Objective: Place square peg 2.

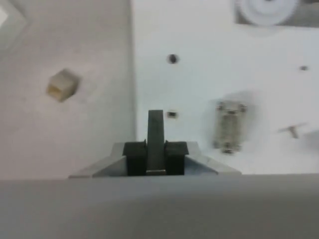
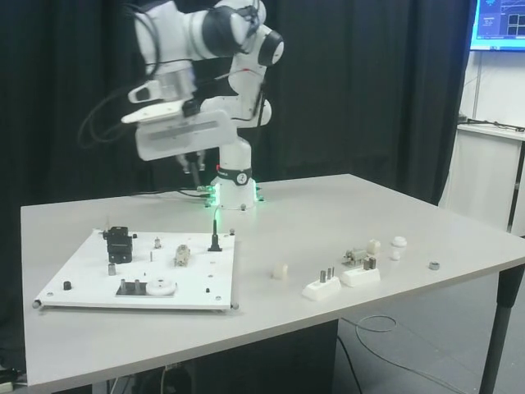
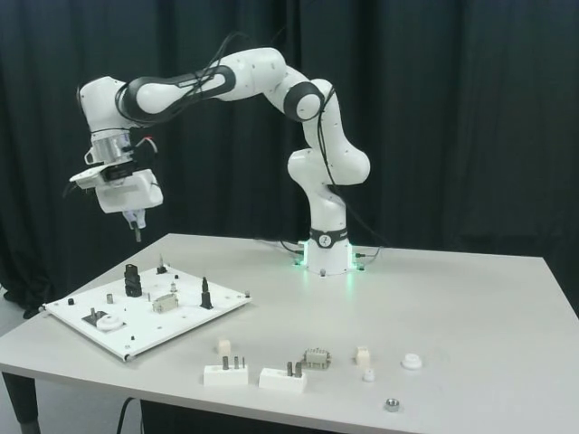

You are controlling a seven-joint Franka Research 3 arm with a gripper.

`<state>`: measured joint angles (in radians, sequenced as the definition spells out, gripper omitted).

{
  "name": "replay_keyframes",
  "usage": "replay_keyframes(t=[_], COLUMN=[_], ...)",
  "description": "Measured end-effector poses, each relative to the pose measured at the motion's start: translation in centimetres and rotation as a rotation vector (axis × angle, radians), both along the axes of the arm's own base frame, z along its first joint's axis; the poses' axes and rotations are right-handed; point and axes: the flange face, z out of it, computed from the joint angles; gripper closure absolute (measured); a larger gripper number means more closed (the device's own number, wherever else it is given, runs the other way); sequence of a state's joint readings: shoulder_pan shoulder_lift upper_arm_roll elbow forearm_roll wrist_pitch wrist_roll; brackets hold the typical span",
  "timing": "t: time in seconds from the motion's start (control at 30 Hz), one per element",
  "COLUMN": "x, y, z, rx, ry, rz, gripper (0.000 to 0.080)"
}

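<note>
Gripper (image 1: 156, 144) pinching slim grey square peg (image 1: 155, 130)

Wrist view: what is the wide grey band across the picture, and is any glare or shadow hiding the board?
Wrist view: the band is the arm's own housing, hiding part of the scene; the white board reads bright yet its holes show; soft shadow rings the connector. First room view: a lit screen glows, off the board.
</note>
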<state>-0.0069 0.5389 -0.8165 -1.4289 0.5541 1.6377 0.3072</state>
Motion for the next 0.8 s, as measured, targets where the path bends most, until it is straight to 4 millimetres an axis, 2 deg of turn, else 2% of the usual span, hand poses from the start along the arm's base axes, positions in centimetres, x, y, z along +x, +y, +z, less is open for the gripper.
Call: replay_keyframes(t=[0.4,0.6,0.8], x=[4.8,6.1,6.9], y=[10.3,14.7,18.3], z=[-1.2,-2.7,-4.6], rx=[0.012,0.001,-0.004], ry=[0.092,0.151,0.196], rz=[0.108,0.096,0.11], gripper=[0.0729,0.0729,0.0729])
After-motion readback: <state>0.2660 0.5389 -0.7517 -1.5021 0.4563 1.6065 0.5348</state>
